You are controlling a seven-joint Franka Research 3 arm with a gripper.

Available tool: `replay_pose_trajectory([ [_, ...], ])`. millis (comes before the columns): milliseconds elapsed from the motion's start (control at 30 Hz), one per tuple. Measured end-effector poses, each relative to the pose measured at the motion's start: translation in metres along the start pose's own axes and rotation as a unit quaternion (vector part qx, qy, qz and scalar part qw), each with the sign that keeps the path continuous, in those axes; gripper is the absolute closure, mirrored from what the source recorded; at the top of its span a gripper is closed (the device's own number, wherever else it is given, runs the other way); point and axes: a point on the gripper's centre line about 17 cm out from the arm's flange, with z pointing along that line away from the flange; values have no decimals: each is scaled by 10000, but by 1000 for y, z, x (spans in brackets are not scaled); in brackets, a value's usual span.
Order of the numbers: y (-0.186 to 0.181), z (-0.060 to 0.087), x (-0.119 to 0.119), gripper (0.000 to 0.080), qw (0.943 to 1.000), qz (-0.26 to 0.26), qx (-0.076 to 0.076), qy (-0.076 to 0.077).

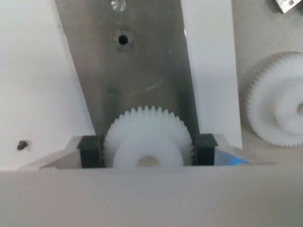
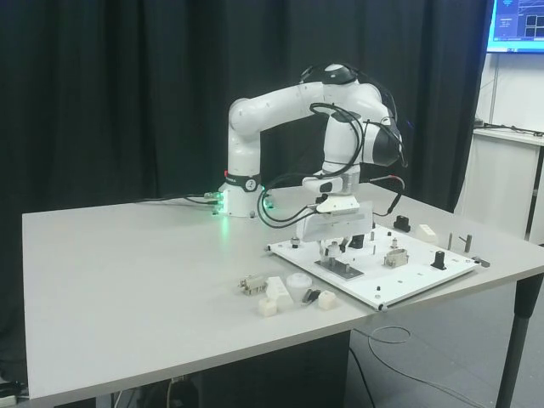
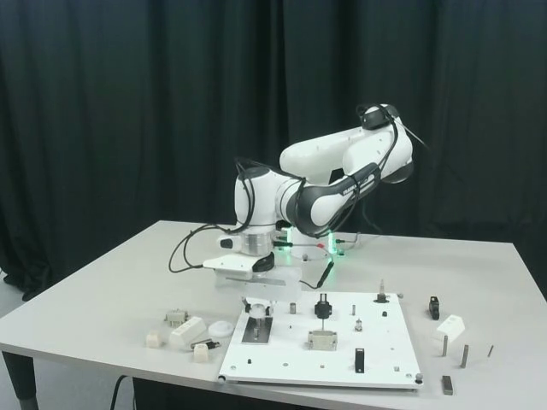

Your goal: Place medium gear.

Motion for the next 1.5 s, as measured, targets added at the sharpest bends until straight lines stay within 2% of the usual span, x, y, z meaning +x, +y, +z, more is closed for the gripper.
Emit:
replay_pose_trajectory([
  [200, 0, -5, 1, 406, 10000, -1, -1, 15],
  [833, 5, -5, 1, 406, 10000, 19, -32, 20],
  [1000, 15, -6, 2, 406, 9999, 43, -138, 35],
  [1267, 46, -9, 0, 406, 9992, 58, -397, 41],
  [1500, 80, -6, -11, 406, 9987, -27, -508, 1],
])
